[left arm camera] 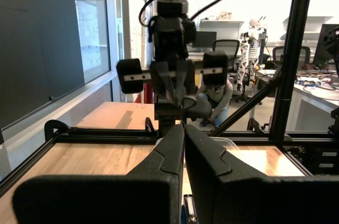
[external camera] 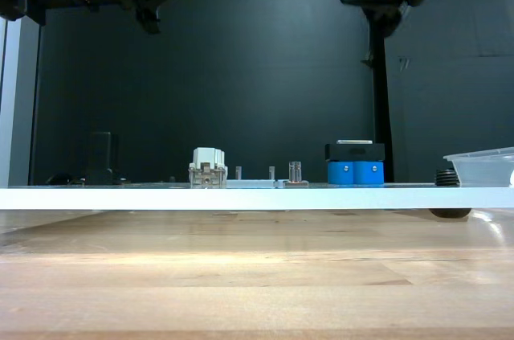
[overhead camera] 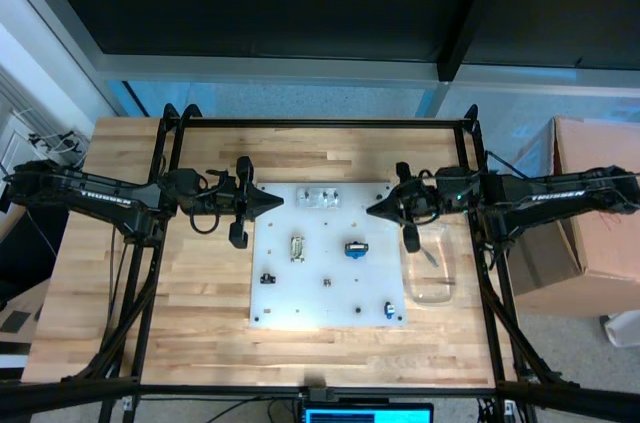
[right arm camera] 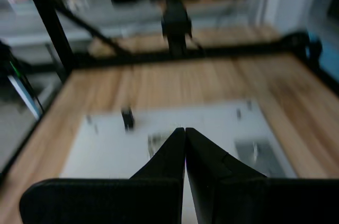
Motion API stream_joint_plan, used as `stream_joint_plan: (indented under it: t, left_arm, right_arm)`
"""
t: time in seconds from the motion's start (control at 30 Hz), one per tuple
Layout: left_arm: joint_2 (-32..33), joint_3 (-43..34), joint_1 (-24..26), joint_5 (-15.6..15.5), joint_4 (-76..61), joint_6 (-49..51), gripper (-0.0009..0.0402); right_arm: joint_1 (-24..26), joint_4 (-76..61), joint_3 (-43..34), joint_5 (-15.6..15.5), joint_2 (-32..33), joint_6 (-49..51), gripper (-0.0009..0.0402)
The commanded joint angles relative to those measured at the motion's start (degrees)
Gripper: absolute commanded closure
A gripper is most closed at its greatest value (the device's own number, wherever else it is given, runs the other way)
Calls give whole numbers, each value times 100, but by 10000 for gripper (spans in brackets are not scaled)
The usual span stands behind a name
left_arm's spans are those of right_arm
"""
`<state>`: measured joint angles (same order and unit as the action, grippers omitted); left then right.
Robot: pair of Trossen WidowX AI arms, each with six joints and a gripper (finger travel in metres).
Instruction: Remove the RJ45 connector from the taskboard and place in the container
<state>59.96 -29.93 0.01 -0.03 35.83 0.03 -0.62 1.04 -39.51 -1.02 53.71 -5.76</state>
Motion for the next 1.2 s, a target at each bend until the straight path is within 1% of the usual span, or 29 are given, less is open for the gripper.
stream_joint_plan:
  t: [0.03, 0.23, 0.5, 0.73, 0.97, 1.2]
  left_arm:
    - [4, -2, -2, 0, -2, 0, 393]
    - [4, -2, 0, 0, 0, 0, 393]
    - [4, -2, -2, 0, -2, 0, 393]
    - [4, -2, -2, 0, 0, 0, 393]
    - [4, -2, -2, 0, 0, 0, 393]
    - [4, -2, -2, 0, 0, 0, 393]
  right_arm:
    - [328, 815, 240, -365, 2, 26, 393]
    - [682, 1805, 568, -662, 2, 28, 393]
    - [789, 2439, 831, -660, 7, 20, 393]
    - [782, 2468, 863, -649, 11, 2, 393]
    - [752, 2472, 872, -570, 39, 9, 394]
    - [579, 2553, 909, -455, 39, 24, 394]
